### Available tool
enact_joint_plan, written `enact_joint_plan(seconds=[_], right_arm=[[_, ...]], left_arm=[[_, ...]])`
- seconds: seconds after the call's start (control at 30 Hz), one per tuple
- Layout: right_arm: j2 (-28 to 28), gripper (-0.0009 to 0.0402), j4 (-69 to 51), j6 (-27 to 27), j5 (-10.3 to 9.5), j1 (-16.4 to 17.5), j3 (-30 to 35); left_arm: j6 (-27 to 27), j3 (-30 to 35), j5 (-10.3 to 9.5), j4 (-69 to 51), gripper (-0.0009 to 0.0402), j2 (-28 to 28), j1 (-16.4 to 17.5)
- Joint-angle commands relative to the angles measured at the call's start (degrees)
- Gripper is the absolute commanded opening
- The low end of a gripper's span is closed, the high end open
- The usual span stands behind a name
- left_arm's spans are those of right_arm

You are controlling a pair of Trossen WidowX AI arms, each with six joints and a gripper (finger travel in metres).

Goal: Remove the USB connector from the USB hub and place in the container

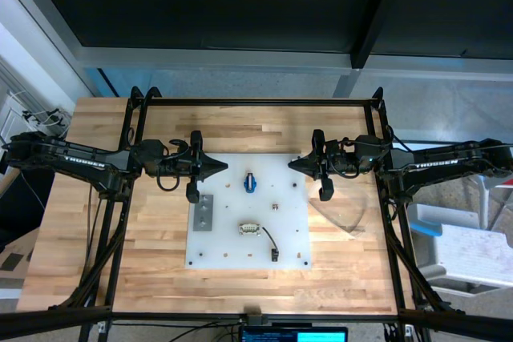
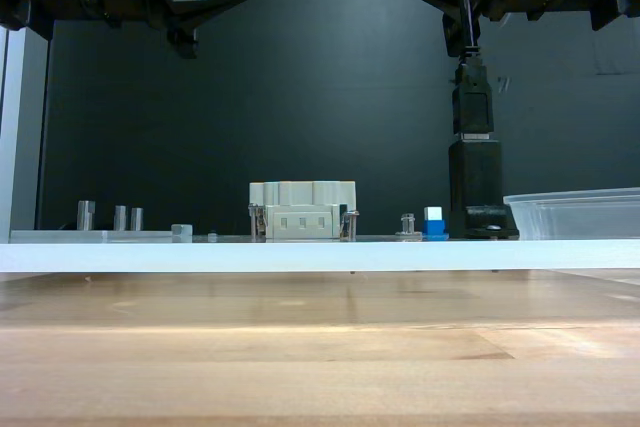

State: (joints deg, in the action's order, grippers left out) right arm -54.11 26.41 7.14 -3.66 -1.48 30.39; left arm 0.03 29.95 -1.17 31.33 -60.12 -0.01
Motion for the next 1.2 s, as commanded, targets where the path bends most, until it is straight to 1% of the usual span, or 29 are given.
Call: enact_joint_plan(seconds=[0.03,0.23,0.33,0.37,0.43,0.5,0.53,0.67,0.77,0.9,1.0,1.07,1.1,1.2], right_arm=[[0.00,0.0000,0.02,-0.11,0.00,0.00,0.00],[0.00,0.0000,0.04,-0.09,0.00,0.00,0.00],[0.00,0.0000,0.04,1.84,-0.07,0.02,0.00],[0.00,0.0000,0.11,2.25,-0.55,0.00,0.00],[0.00,0.0000,0.02,2.84,-0.87,0.00,0.07],[0.00,0.0000,0.04,2.93,-2.12,0.02,0.07],[0.00,0.0000,0.02,3.48,-2.36,0.02,0.07],[0.00,0.0000,-0.28,6.45,-2.45,0.11,0.07],[0.00,0.0000,-5.92,6.40,-2.49,0.28,1.84],[0.00,0.0000,-14.43,3.91,-2.45,0.92,5.81],[0.00,0.0000,-19.17,4.13,-2.38,1.14,8.46],[0.00,0.0000,-23.34,4.37,-1.62,1.77,10.19],[-0.11,0.0000,-25.57,4.35,-0.72,2.47,11.02],[-0.76,0.0000,-31.95,3.87,3.04,5.64,13.53]], left_arm=[[0.00,0.00,0.02,0.04,0.0001,0.00,0.00],[0.00,0.00,0.02,0.02,0.0001,0.00,0.00],[0.00,0.00,0.00,0.04,0.0001,0.00,0.02],[0.00,0.00,0.00,0.04,0.0001,0.00,0.02],[0.00,0.00,0.02,0.04,0.0001,0.00,0.00],[0.00,0.00,0.02,0.02,0.0001,0.00,0.02],[0.00,0.00,0.00,0.04,0.0001,0.00,0.02],[0.00,0.00,0.02,0.04,0.0001,0.00,0.02],[0.00,0.00,0.02,0.04,0.0001,0.00,0.00],[0.00,0.00,0.02,0.02,0.0001,0.00,0.00],[0.00,0.00,0.02,0.04,0.0001,0.00,0.00],[0.00,0.00,0.00,0.04,0.0001,0.00,0.00],[0.00,0.00,0.02,0.02,0.0001,0.00,0.00],[0.00,0.00,0.00,0.04,0.0001,0.00,0.02]])
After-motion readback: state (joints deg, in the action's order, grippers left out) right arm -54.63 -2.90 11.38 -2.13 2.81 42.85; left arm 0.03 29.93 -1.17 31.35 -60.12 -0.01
